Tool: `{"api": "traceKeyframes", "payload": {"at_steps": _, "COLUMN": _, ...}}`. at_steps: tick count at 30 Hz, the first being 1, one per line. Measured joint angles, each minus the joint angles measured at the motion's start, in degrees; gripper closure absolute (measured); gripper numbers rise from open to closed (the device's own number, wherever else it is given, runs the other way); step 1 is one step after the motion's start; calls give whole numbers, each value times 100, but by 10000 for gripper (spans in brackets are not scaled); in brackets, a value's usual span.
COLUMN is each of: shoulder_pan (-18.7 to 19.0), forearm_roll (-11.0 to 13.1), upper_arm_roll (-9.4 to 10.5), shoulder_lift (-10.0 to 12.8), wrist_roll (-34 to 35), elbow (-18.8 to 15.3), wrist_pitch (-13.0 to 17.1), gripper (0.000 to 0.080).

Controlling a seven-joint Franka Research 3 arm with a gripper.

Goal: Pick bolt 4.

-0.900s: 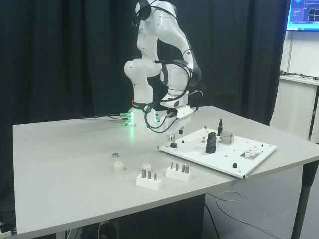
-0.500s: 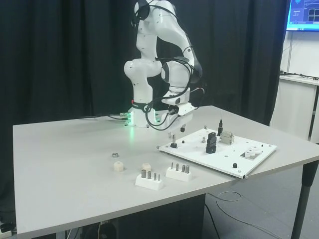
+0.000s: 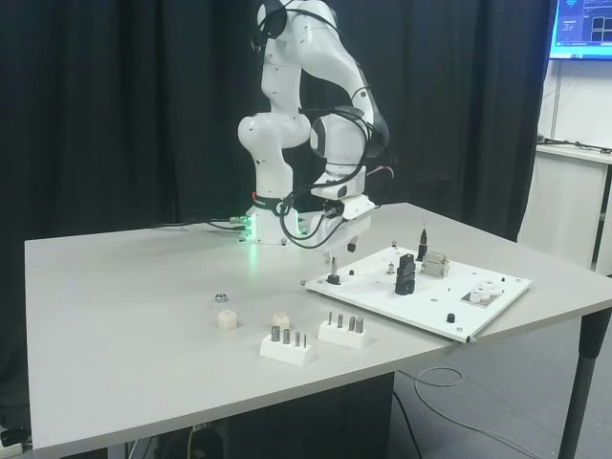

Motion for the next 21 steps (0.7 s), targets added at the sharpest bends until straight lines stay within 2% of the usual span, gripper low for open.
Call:
{"api": "traceKeyframes", "payload": {"at_steps": 12, "shoulder_pan": 0, "forearm_roll": -102, "upper_arm_roll": -1, "shoulder_lift": -33, "wrist_roll": 65, "elbow": 66, "wrist_pitch": -94, "gripper": 3}}
{"api": "traceKeyframes", "payload": {"at_steps": 21, "shoulder_pan": 21, "forearm_roll": -438, "upper_arm_roll": 2, "shoulder_lift": -67, "wrist_roll": 28, "elbow": 66, "wrist_pitch": -132, "gripper": 3}}
